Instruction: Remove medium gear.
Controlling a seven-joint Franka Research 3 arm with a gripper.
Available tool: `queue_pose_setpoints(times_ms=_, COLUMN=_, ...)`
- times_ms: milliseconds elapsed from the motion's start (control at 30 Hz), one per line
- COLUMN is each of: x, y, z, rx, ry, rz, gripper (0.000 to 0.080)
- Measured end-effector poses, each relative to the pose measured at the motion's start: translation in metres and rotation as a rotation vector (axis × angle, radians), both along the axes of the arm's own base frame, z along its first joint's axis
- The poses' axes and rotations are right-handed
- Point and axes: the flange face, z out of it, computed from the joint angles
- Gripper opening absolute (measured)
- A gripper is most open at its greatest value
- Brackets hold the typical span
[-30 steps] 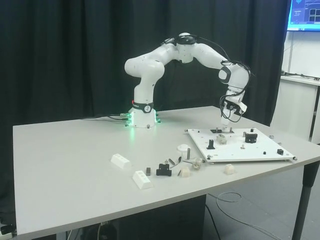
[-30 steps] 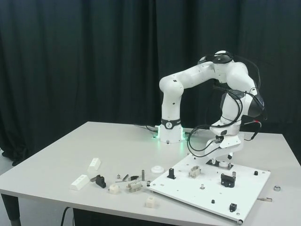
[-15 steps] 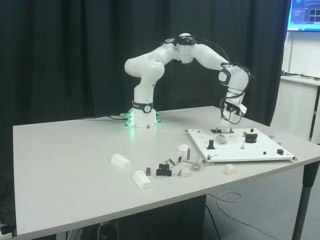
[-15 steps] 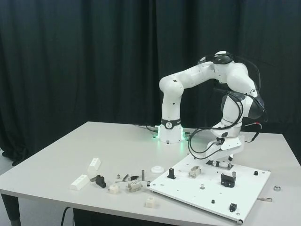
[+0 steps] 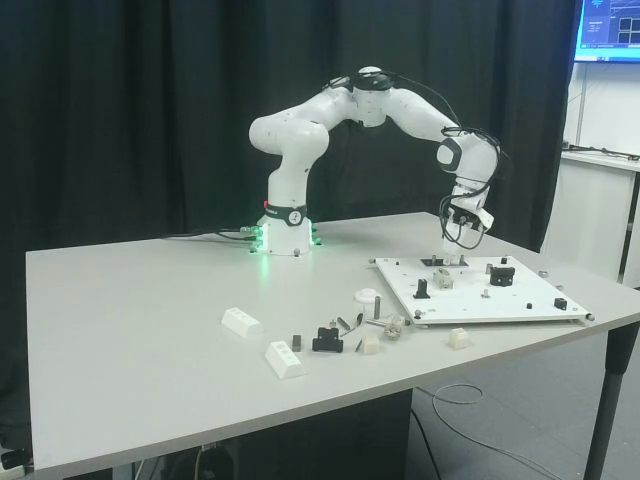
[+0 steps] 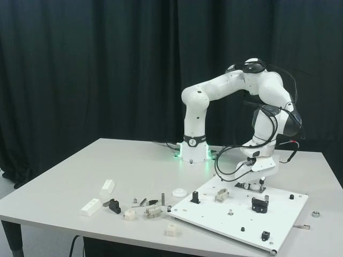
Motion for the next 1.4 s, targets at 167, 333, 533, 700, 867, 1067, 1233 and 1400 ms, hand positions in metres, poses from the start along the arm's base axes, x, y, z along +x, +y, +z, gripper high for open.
queue_pose_setpoints(times_ms=167, x=0.001, y=0.000, z=-0.001, rx=0.003, ry=-0.007, rz=-0.004, gripper=0.0548)
queue_pose_setpoints(times_ms=333, x=0.002, y=-0.002, z=-0.001, rx=0.003, ry=-0.015, rz=-0.008, gripper=0.0548)
queue_pose_setpoints(times_ms=533, x=0.003, y=-0.002, z=-0.001, rx=0.003, ry=-0.016, rz=-0.009, gripper=0.0399)
queue_pose_setpoints(times_ms=700, x=0.003, y=-0.002, z=-0.001, rx=0.003, ry=-0.016, rz=-0.009, gripper=0.0399)
queue_pose_setpoints(times_ms=867, x=0.002, y=-0.002, z=0.000, rx=0.004, ry=-0.015, rz=-0.009, gripper=0.0399)
queue_pose_setpoints(times_ms=1067, x=0.003, y=-0.003, z=0.001, rx=0.005, ry=-0.013, rz=-0.010, gripper=0.0399)
queue_pose_setpoints(times_ms=1233, x=0.003, y=-0.003, z=0.005, rx=0.006, ry=-0.008, rz=-0.012, gripper=0.0397)
queue_pose_setpoints(times_ms=1400, x=0.004, y=-0.003, z=0.011, rx=0.003, ry=-0.005, rz=-0.009, gripper=0.0397)
